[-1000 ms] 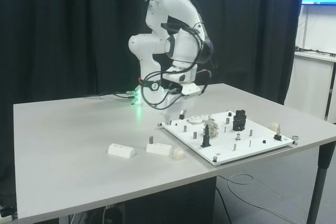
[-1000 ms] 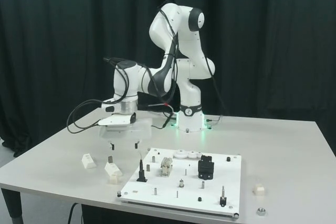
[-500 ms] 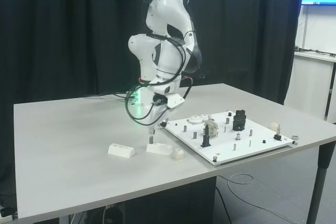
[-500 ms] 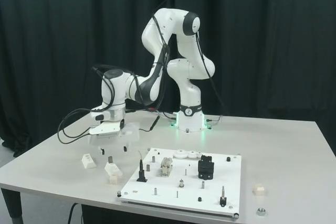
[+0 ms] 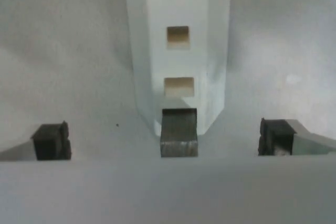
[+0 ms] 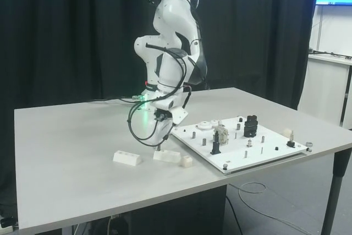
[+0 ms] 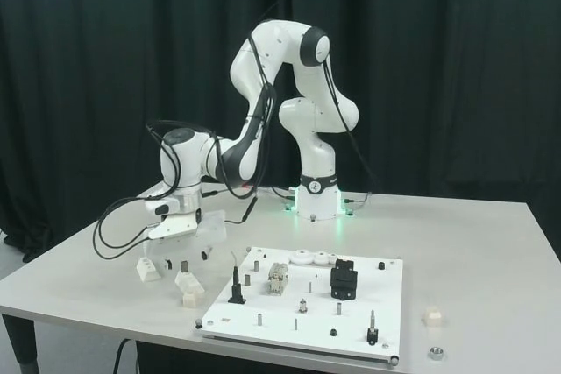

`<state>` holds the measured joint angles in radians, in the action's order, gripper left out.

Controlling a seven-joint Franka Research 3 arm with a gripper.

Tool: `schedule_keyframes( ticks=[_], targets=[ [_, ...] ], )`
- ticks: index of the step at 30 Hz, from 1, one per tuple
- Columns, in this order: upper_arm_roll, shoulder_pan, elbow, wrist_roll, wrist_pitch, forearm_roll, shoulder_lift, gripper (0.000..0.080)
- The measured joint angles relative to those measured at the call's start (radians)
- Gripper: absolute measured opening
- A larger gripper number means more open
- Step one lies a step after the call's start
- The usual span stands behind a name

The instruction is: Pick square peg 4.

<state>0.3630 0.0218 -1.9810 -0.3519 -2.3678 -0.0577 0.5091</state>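
Step in hand looks like final approach before the grasp. Pincer (image 5: 165,140) is spread, nothing between the fingers yet. One fingertip (image 5: 51,141) sits well off to one side of the peg (image 5: 179,132), the other to the opposite side, so the peg is roughly centred in the gap. Peg is a dark grey square stub standing upright in the end hole of a white holder block (image 5: 181,51); three more square holes in that block run away from the pincer, all unfilled.

From the first room view the pincer (image 6: 160,144) hangs right above the peg (image 6: 158,148) and its block (image 6: 166,157) on the tabletop (image 6: 66,152); a second white block (image 6: 127,158) lies just beside, a small cube (image 6: 187,161) on the other side, and the white board (image 6: 242,147) of parts further off.

Next move probably calls for a short straight drop so the pads flank the peg's flat sides, then press in and lift straight up so the block is not dragged.

Hard to tell: how high the fingertips are above the peg top, how deep the peg sits in its hole, and whether this is peg number 4, since no label shows. Lower part of the wrist view is blocked by the pincer body.
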Motion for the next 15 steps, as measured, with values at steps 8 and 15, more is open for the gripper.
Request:
schedule_keyframes(
  ticks=[8,15],
  targets=[
    [0.0,0.005,0.006,-0.055,-0.014,-0.017,0.024,0.08],
    [0.0,0.007,0.006,-0.068,-0.033,-0.017,0.033,0.0642]
  ],
)
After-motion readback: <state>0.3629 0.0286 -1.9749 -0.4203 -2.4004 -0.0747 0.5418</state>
